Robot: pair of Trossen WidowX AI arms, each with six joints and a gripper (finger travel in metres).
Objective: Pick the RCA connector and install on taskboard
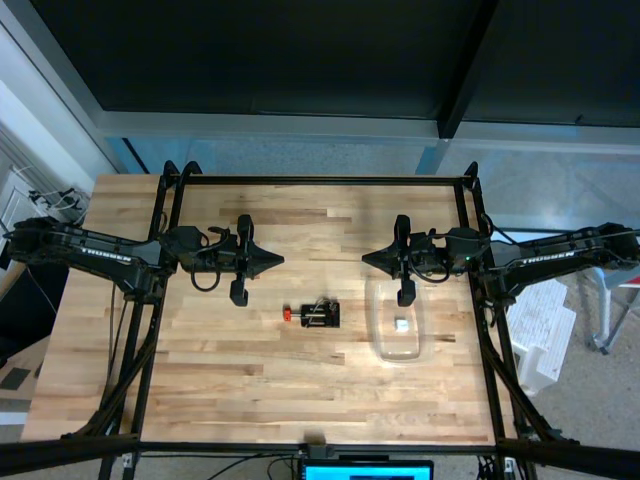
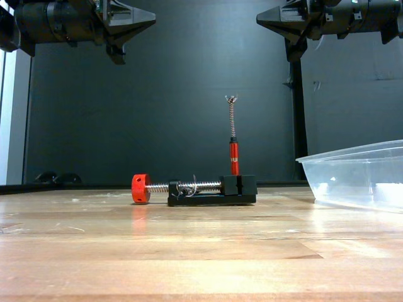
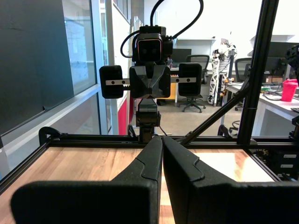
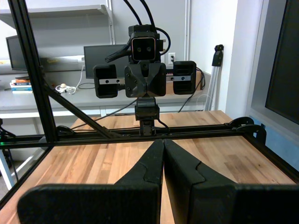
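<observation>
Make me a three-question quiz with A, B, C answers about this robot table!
1. Where is the tiny whitish RCA connector? A) in the clear plastic tray B) on the floor C) between gripper fingers
2. What colour is the round knob on the black metal taskboard? A) blue B) red C) yellow
3. The left gripper, high up left of the taskboard, and the right gripper, high up by the tray, are: A) wide open B) holding wire C) shut
Answers: 1 A, it lies on the tray's floor; 2 B, the knob shows red; 3 C, the fingers meet in both wrist views.
</observation>
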